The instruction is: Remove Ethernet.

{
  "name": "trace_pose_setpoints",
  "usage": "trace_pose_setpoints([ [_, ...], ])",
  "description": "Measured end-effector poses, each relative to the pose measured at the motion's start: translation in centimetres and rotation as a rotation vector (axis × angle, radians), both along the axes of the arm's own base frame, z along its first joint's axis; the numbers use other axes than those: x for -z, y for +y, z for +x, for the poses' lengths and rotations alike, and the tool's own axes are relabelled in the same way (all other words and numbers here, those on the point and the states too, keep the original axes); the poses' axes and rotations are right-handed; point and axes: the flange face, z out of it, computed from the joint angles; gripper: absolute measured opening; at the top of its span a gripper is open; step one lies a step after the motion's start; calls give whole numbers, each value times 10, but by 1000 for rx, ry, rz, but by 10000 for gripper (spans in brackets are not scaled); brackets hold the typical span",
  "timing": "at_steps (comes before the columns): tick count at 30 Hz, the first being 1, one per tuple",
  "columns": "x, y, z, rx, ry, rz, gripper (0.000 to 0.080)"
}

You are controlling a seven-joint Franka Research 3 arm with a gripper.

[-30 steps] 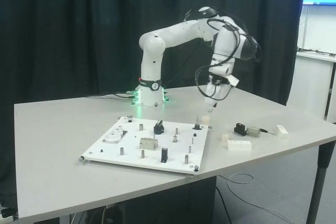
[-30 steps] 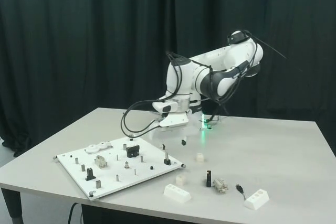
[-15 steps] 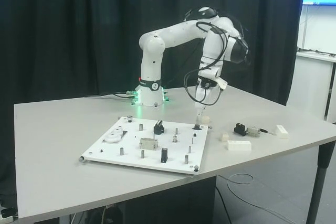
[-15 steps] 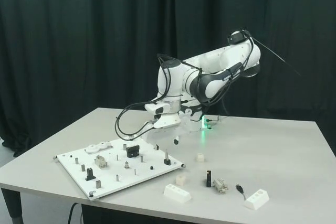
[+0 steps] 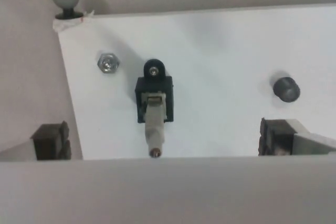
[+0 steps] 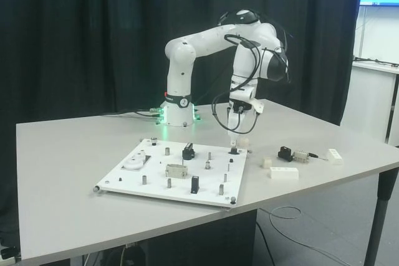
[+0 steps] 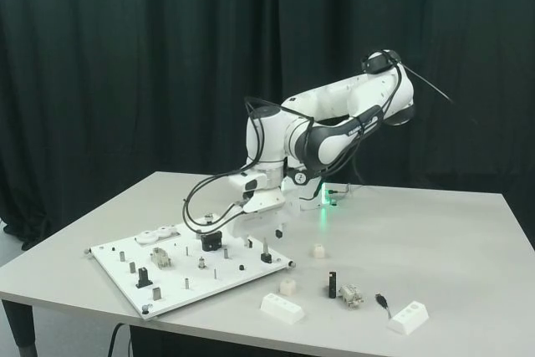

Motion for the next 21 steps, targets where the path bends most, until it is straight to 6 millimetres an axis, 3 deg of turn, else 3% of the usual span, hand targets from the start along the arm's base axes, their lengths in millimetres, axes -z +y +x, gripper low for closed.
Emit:
trace_pose_setpoints([
  [21, 21, -2, -3, 1, -41, 0, 800],
])
